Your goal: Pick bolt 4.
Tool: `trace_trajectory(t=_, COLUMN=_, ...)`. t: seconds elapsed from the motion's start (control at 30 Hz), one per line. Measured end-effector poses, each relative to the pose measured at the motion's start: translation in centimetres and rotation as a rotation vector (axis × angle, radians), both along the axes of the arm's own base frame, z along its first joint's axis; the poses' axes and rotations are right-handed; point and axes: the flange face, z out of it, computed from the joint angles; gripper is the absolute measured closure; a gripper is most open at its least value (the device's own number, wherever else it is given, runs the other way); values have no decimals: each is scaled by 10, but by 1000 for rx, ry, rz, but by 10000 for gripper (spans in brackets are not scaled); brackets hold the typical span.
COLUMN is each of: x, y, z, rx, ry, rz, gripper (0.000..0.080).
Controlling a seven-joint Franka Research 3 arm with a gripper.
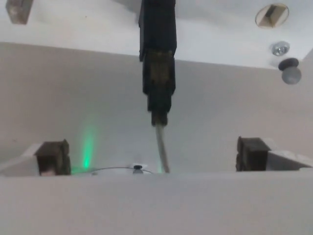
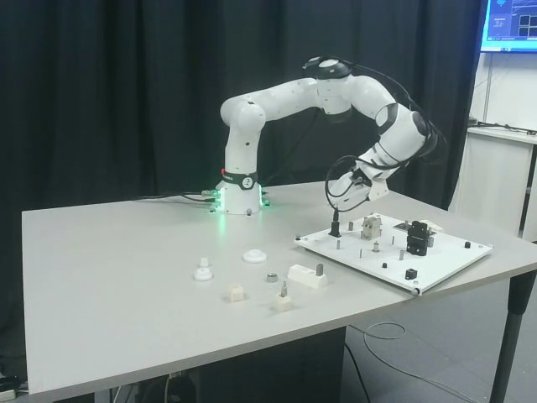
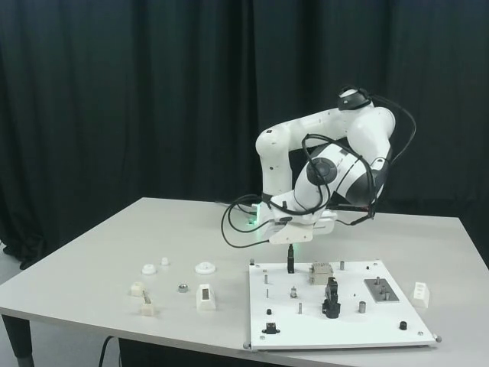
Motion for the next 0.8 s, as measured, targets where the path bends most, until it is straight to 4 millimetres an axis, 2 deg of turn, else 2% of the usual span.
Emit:
trace_trajectory(t=0.13, x=1, y=1, z=7, rx=0, ry=-3, rz=1, gripper=63)
trace_trajectory(t=0.17, x=1, y=2, z=9, rx=0, ry=-4, rz=2, gripper=16)
trace_trajectory(t=0.8, x=3, y=3, z=25, rx=0, ry=-34, rz=7, gripper=3)
